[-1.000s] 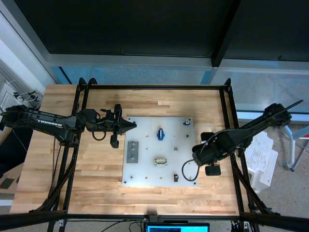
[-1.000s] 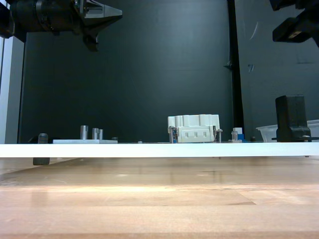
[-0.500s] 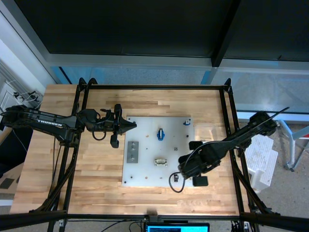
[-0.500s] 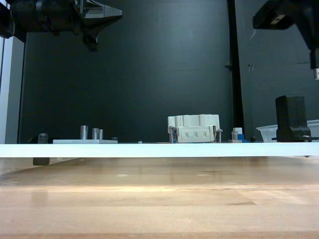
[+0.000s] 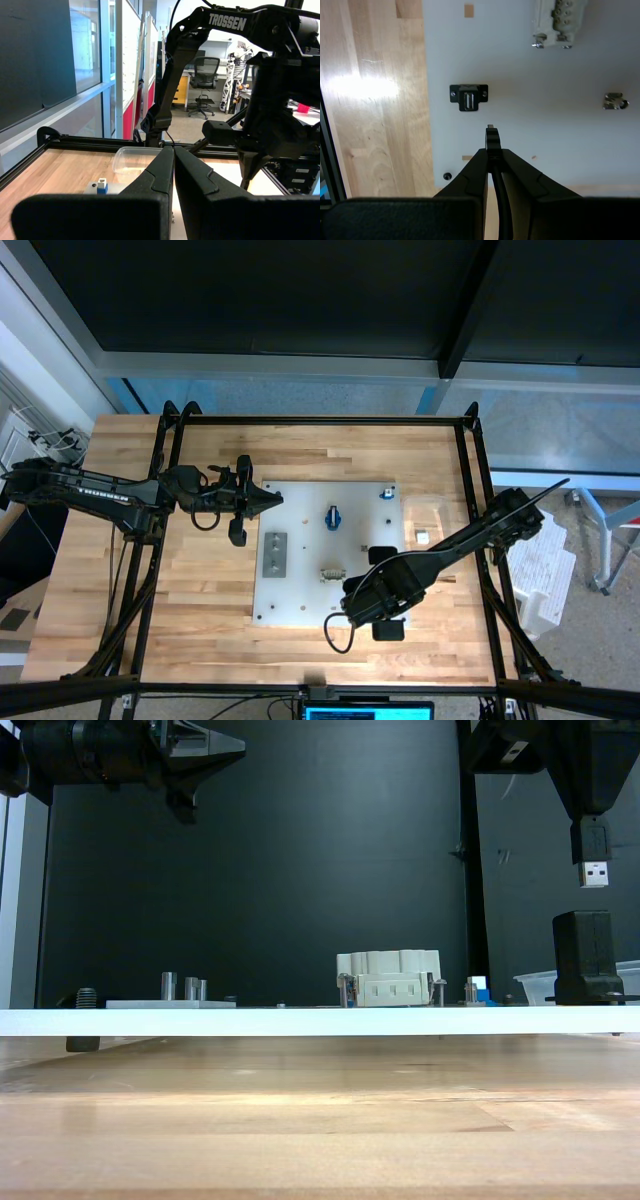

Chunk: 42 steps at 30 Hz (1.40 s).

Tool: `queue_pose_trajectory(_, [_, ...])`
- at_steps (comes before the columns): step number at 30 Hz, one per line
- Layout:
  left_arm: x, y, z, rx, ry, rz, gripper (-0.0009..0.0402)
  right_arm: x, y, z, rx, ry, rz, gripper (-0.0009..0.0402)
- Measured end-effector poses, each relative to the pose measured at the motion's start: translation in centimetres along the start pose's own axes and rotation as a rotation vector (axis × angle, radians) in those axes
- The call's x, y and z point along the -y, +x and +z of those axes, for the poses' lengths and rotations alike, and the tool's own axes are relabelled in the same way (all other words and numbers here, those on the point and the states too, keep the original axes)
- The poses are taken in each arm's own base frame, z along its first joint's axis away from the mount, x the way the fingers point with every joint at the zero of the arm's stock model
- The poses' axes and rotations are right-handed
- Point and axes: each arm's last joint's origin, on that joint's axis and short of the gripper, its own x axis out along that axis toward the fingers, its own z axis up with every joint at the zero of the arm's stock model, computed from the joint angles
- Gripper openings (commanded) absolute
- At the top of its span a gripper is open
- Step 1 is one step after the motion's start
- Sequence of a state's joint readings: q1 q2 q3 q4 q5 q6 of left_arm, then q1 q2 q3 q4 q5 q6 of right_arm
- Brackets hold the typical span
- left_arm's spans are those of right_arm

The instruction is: Pick the USB connector and install on taskboard

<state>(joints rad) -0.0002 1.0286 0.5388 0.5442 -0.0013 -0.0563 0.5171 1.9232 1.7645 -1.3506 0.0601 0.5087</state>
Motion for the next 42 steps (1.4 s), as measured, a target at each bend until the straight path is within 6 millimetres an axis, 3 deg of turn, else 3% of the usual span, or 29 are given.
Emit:
queue_pose_trajectory(11, [0.0, 0.0, 0.0, 0.000, 0.000, 0.000, 0.0000, -0.6, 0.6, 1.1, 0.007, 0.013, 0.004, 0.0000])
queue_pose_trajectory(42, [0.0, 0.0, 0.0, 0.000, 0.000, 0.000, 0.0000, -1.3, 1.6, 1.4, 0.021, 0.014, 0.012, 0.0000])
